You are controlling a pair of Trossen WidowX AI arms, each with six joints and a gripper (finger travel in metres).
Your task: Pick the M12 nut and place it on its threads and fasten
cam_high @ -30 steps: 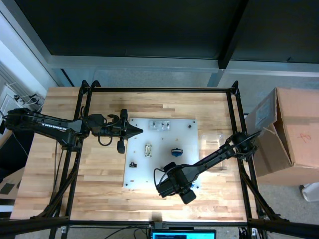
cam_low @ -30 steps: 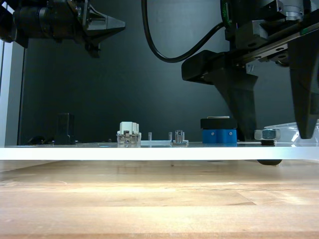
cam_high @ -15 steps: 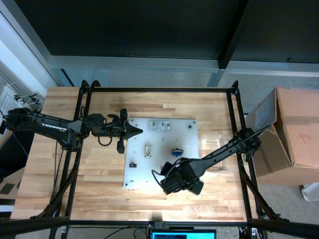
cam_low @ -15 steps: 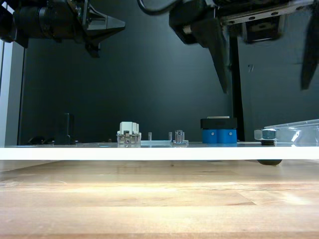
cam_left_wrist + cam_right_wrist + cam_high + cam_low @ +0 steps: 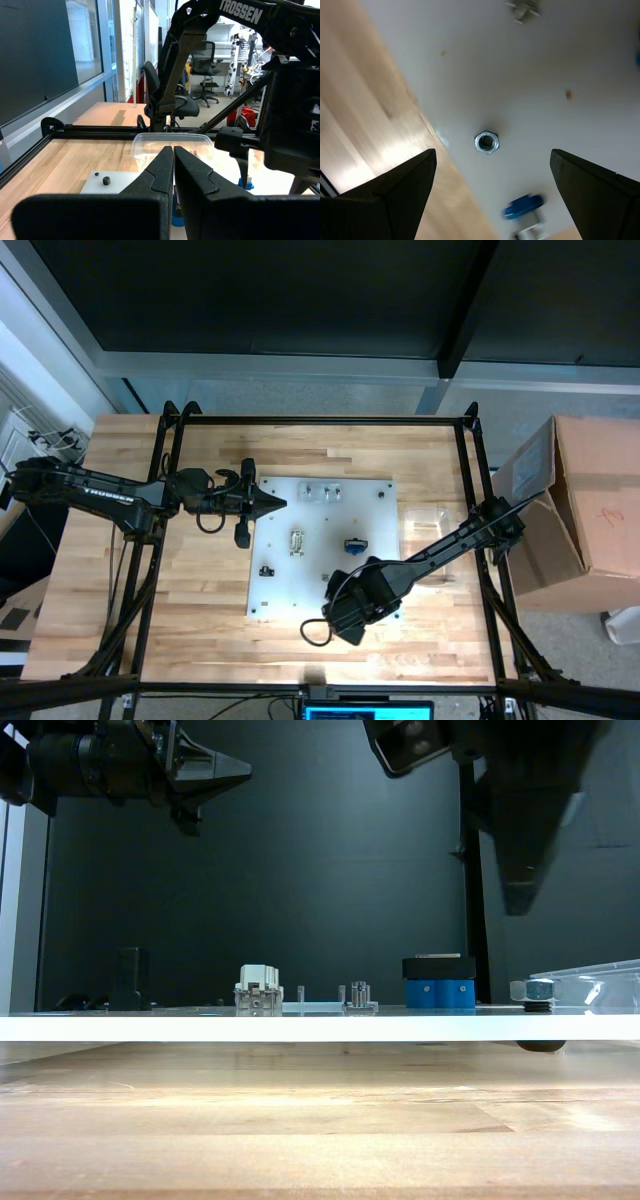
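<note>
Hovering left jaws, right jaws; hex-nut (image 5: 486, 141) capping stud (image 5: 540, 1007)

the left end effector (image 5: 270, 503) hangs at the far left edge of the white board (image 5: 322, 525). the right end effector (image 5: 347, 623) hangs over the board's near right edge, a blue block (image 5: 354, 546) just beyond it. whether the nut lies beneath it cannot be told.

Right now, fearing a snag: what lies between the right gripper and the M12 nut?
Nothing: right wrist view shows only air between the open right gripper and the nut on its stud. Left gripper hovers far left.
</note>
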